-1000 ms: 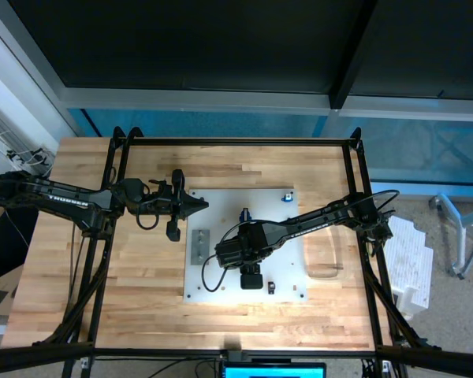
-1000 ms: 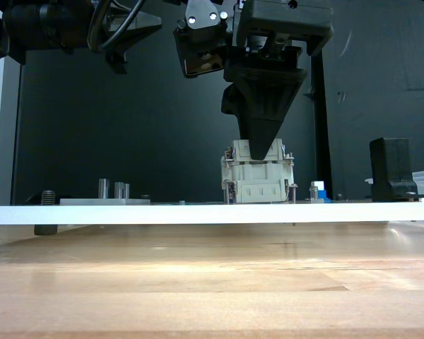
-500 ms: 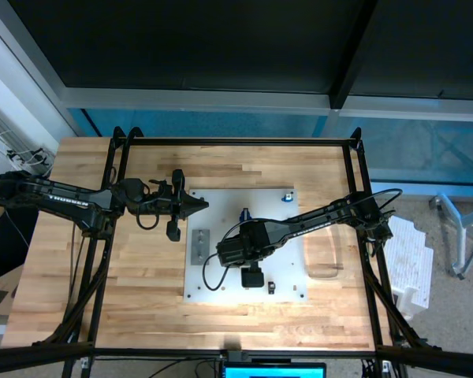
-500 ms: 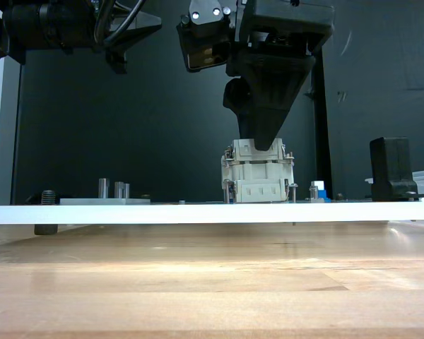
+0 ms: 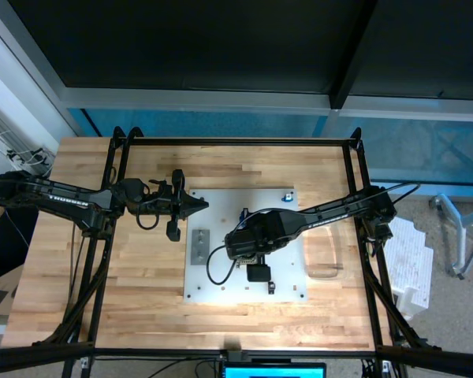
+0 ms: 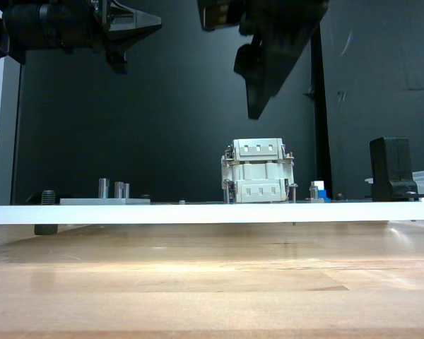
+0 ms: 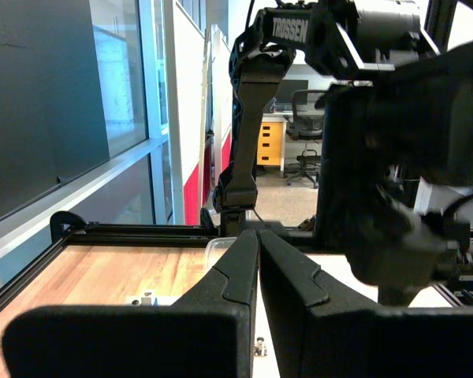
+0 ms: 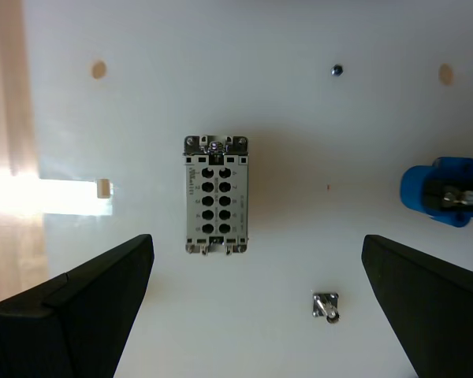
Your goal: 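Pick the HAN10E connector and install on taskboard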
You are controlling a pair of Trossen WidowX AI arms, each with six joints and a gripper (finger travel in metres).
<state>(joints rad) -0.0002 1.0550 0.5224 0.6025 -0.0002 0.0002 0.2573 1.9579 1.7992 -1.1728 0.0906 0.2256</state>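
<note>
- One change matters: the right arm [image 5: 323,213] has lifted. The right jaws, which met the top of the connector [image 6: 258,173] half a second ago, now hang spread wide and empty, well above it.
- The connector stands upright by itself on the white board [image 6: 127,213], near the blue part [image 8: 445,191]. It looks seated, so the install seems done and only the retreat is left.
- The left arm [image 5: 63,197] has not moved. The left jaws are clenched on nothing, high over the board's left edge.
</note>
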